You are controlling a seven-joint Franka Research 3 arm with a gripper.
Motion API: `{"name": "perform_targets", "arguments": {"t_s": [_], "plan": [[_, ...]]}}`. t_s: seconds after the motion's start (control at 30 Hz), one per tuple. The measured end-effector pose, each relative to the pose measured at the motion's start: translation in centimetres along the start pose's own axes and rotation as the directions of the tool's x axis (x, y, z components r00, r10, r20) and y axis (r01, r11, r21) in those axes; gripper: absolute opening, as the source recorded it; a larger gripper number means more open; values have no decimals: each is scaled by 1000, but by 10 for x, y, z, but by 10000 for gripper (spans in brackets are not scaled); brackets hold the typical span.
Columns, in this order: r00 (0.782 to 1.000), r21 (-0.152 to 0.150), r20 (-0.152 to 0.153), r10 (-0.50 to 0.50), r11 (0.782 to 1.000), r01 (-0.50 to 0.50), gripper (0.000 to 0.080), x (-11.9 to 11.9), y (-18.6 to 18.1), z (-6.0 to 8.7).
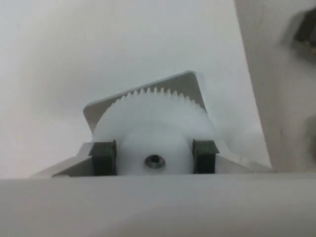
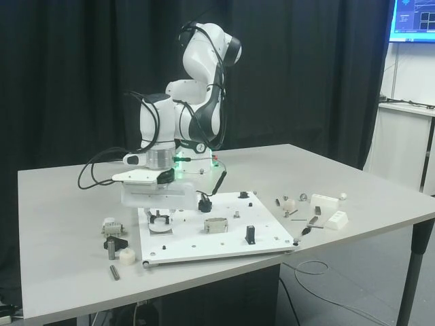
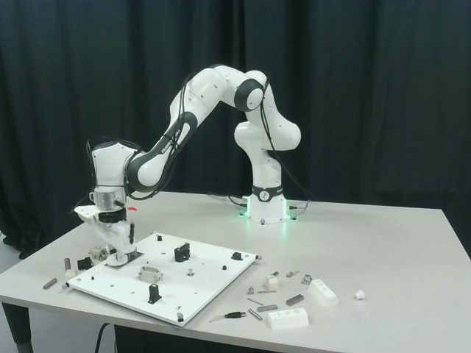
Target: Remove large gear.
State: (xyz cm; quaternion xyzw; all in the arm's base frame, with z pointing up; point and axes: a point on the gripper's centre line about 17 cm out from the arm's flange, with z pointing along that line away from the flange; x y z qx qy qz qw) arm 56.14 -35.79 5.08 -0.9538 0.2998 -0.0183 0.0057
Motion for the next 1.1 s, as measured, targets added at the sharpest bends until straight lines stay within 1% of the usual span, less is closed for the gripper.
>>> {"name": "perform_targets", "arguments": {"t_s": [0.17,0.27,0.37,0.47,0.57,0.87,1.1], "plan": [[995,2,-1,103,995,-103,329,0,0,-2],[984,4,0,179,984,-179,329,0,0,-4],[974,8,2,225,974,-225,329,0,0,-8],[972,11,0,234,972,-234,329,1,0,-12],[972,18,-11,234,972,-234,329,6,0,-20],[972,38,-13,233,972,-232,328,10,-3,-45],[976,36,-9,218,975,-218,328,11,-3,-58]]}}
